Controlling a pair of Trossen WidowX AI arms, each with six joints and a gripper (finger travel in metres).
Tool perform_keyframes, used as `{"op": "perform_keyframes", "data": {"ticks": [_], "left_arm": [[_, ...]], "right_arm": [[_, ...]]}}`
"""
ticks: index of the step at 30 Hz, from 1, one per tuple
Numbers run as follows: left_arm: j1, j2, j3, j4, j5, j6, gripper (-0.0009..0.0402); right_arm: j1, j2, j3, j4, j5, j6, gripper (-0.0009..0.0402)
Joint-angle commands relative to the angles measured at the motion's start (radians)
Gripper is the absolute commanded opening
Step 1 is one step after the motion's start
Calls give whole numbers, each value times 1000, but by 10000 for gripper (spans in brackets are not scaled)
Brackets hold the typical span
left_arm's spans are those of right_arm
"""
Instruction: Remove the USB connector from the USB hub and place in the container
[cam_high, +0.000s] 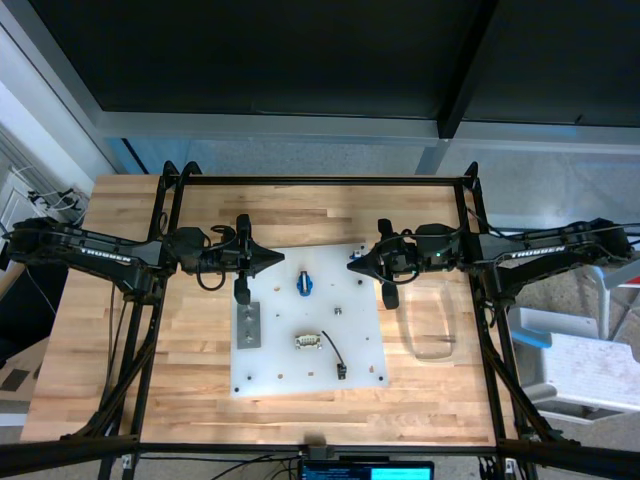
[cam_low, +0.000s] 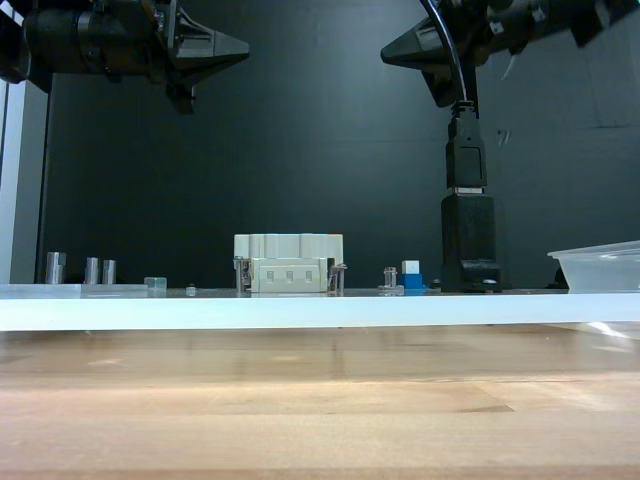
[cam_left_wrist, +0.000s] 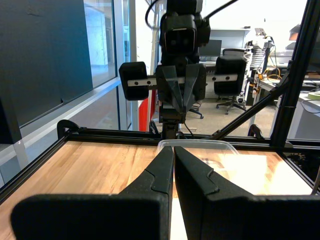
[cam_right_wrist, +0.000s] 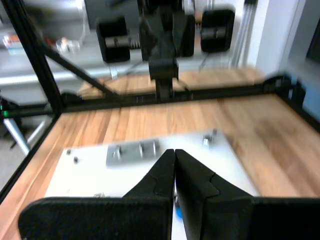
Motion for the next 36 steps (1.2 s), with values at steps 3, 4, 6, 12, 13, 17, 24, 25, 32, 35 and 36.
{"op": "perform_keyframes", "data": {"ticks": [3, 4, 6, 12, 13, 17, 24, 25, 32, 35, 36], "left_arm": [[0, 0, 0, 0, 0, 0, 1], [0, 0, 0, 0, 0, 0, 1], [0, 0, 0, 0, 0, 0, 1], [0, 0, 0, 0, 0, 0, 1], [0, 0, 0, 0, 0, 0, 1], [0, 0, 0, 0, 0, 0, 1], [0, 0, 0, 0, 0, 0, 1], [0, 0, 0, 0, 0, 0, 1], [0, 0, 0, 0, 0, 0, 1], [0, 0, 0, 0, 0, 0, 1], [0, 0, 0, 0, 0, 0, 1]], "right_arm": [[34, 32, 156, -312, 0, 19, 0], [45, 44, 184, -360, 0, 17, 0], [69, 63, 239, -451, 0, 15, 0], [146, 123, 359, -643, 0, 23, 0], [158, 126, 371, -663, 2, 23, 0], [228, 158, 408, -739, 59, 49, 0], [358, 229, 452, -818, 156, 128, 0], [376, 241, 460, -823, 159, 134, 0], [449, 318, 497, -840, 185, 220, 12], [470, 349, 513, -847, 196, 254, 27], [478, 363, 520, -852, 204, 258, 33]]}}
